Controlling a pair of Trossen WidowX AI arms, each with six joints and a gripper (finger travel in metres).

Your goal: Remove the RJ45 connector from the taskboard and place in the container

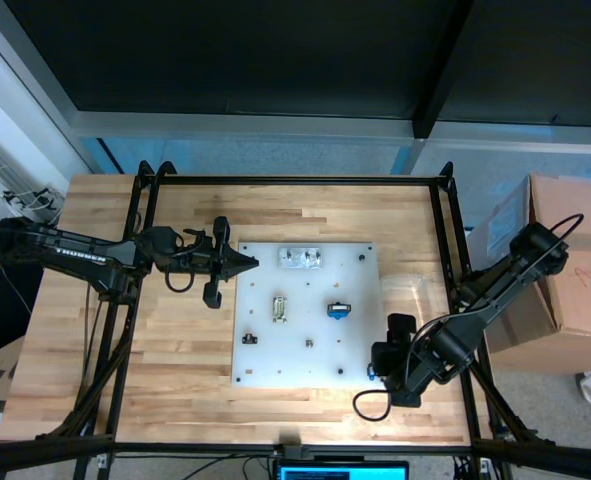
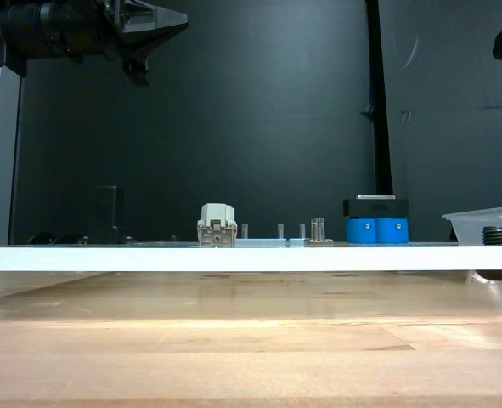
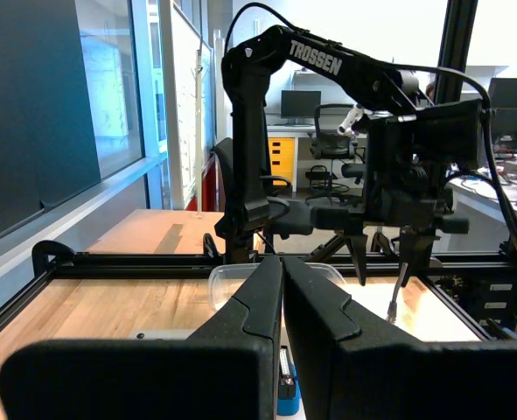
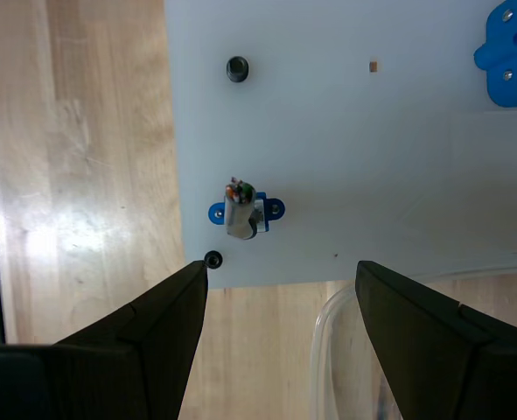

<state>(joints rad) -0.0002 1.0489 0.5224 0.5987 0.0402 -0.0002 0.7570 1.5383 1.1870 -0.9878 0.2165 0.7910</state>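
Note:
The RJ45 connector (image 4: pixel 240 208) stands upright in its small blue mount near the corner of the white taskboard (image 1: pixel 305 345), seated and not held. My right gripper (image 4: pixel 280 271) hovers above it, open, with its fingers wide apart and nothing between them. In the high view the right gripper (image 1: pixel 378 371) sits over the board's near right corner. The clear plastic container (image 4: pixel 328 319) lies just off the board's right edge (image 1: pixel 420 292). At the board's far left edge my left gripper (image 1: pixel 243 262) is shut and empty, high above the table (image 2: pixel 161 21).
The board also carries a blue block (image 1: pixel 338 310), a cream connector (image 1: pixel 280 310) and a silver fitting (image 1: pixel 300 259). Black frame rails (image 1: pixel 445 230) border the wooden table. A cardboard box (image 1: pixel 565 270) stands off the right side.

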